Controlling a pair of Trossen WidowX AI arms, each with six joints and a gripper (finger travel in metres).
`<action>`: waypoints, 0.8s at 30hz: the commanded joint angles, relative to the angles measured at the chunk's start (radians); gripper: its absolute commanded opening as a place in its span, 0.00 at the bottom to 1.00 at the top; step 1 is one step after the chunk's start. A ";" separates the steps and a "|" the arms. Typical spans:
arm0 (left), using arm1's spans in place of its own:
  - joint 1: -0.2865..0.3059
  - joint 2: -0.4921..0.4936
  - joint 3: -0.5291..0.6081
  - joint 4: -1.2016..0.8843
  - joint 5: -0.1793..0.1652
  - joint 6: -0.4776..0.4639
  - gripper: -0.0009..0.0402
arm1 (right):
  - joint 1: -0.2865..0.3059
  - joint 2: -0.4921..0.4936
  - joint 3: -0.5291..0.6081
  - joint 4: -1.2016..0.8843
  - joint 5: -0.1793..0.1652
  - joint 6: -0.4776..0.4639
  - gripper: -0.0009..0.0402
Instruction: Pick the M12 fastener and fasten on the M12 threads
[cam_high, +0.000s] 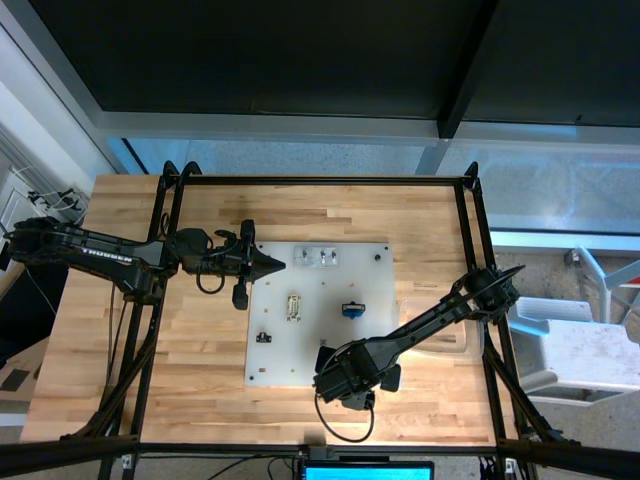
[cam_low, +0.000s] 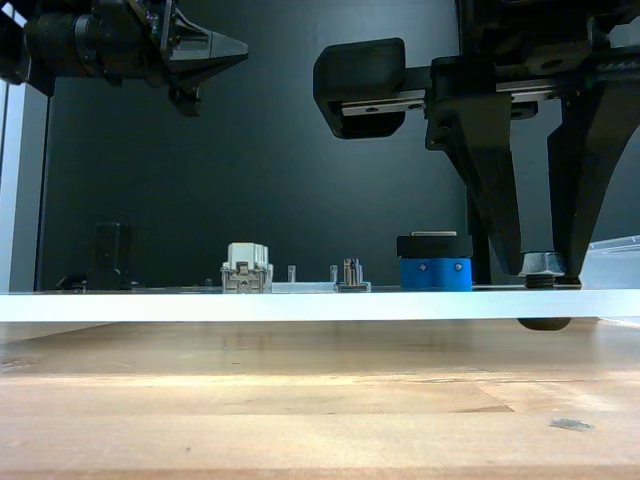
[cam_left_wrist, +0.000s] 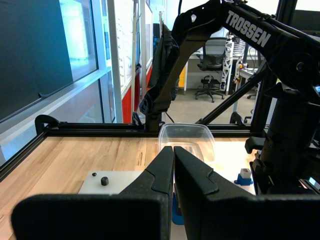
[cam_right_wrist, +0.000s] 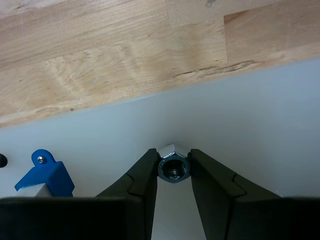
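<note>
Both arms (cam_high: 95, 255) matte black, white TROSSEN lettering (cam_left_wrist: 250, 27). Tapered black fingers (cam_right_wrist: 140, 180) on left hand (cam_high: 282, 265) (desk's (cam_high: 200, 330) left half) and right hand (cam_right_wrist: 173, 156) (near edge).

Stud (cam_low: 541, 282) mostly hidden beneath nut (cam_low: 540, 262); in high view right gripper (cam_right_wrist: 172, 156) probably covers both.
</note>
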 joint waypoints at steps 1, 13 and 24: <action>0.000 0.000 0.000 0.000 0.000 0.000 0.02 | 0.000 0.006 -0.001 0.008 0.000 0.001 0.08; 0.000 0.000 0.000 0.000 0.000 0.000 0.02 | -0.001 0.005 -0.001 0.013 0.002 0.285 0.08; 0.000 0.000 0.000 0.000 0.000 0.000 0.02 | -0.001 0.004 -0.001 0.007 0.002 0.702 0.08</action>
